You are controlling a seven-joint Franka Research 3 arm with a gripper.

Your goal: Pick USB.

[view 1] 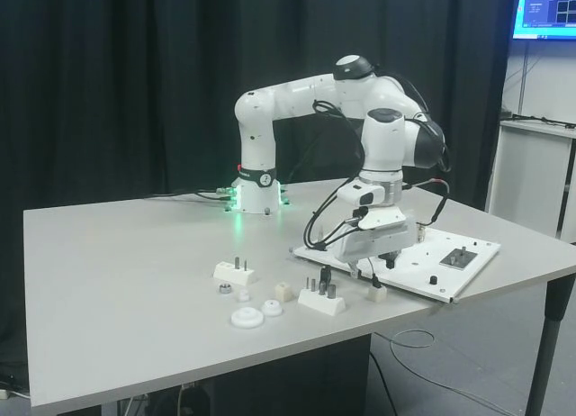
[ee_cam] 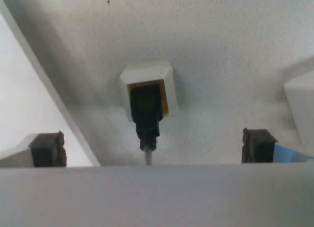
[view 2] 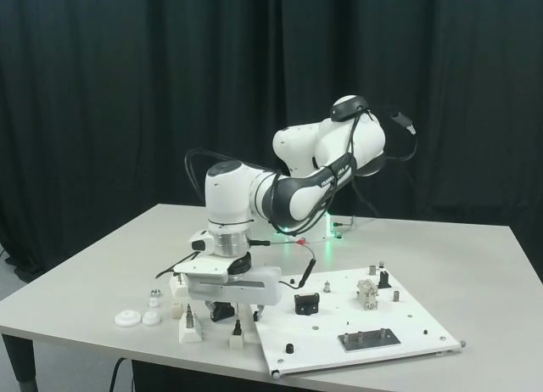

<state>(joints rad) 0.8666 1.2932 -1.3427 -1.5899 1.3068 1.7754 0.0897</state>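
Observation:
The USB plug [ee_cam: 145,114] is black and stands upright in a small white holder [ee_cam: 147,82] on the grey table. In the wrist view my gripper [ee_cam: 152,147] is open, with one black fingertip [ee_cam: 47,149] on each side of the plug and well apart from it. From the first room view the holder [view 1: 376,293] sits just below my gripper [view 1: 382,259], beside the white board's near edge. The second room view shows the same holder [view 2: 237,338] under my gripper [view 2: 227,312]. Nothing is held.
A white board [view 1: 468,270] with small black and grey parts lies next to the holder, seen also as the board [view 2: 339,351]. A white block with black pegs [view 1: 322,299], another pegged block [view 1: 234,272] and white gears [view 1: 245,319] lie nearby.

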